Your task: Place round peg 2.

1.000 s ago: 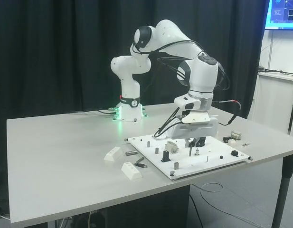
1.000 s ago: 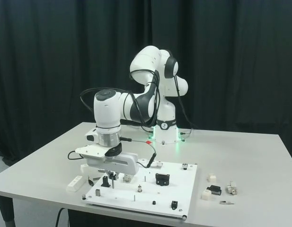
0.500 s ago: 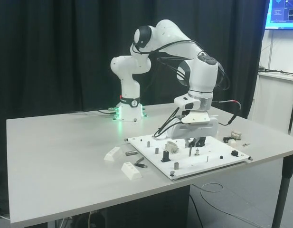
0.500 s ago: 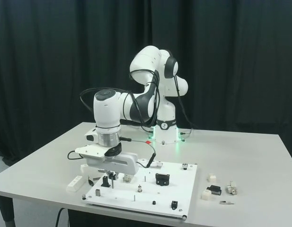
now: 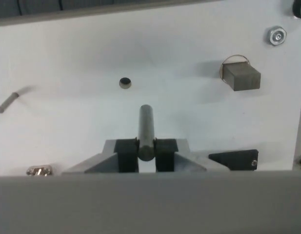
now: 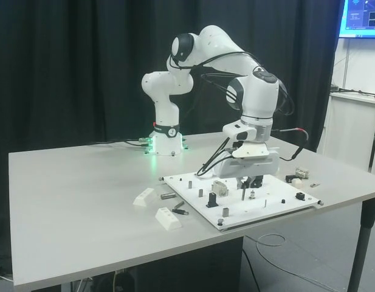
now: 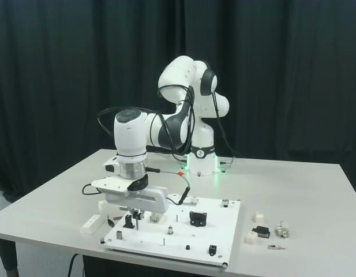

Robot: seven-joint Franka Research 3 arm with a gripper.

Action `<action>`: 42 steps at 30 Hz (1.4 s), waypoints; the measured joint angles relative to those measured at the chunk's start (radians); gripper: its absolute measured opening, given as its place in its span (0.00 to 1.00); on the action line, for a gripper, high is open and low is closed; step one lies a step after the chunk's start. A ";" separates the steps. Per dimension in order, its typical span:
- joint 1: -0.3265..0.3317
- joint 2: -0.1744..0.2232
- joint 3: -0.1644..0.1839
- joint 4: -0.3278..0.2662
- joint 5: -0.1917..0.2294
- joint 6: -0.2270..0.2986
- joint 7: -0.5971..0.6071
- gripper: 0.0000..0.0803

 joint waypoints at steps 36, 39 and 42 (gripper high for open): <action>0.068 -0.011 0.013 0.000 0.053 -0.108 0.043 0.09; 0.094 -0.015 0.014 0.000 0.061 -0.137 0.078 0.09; 0.120 -0.018 0.015 0.000 0.063 -0.158 0.114 0.09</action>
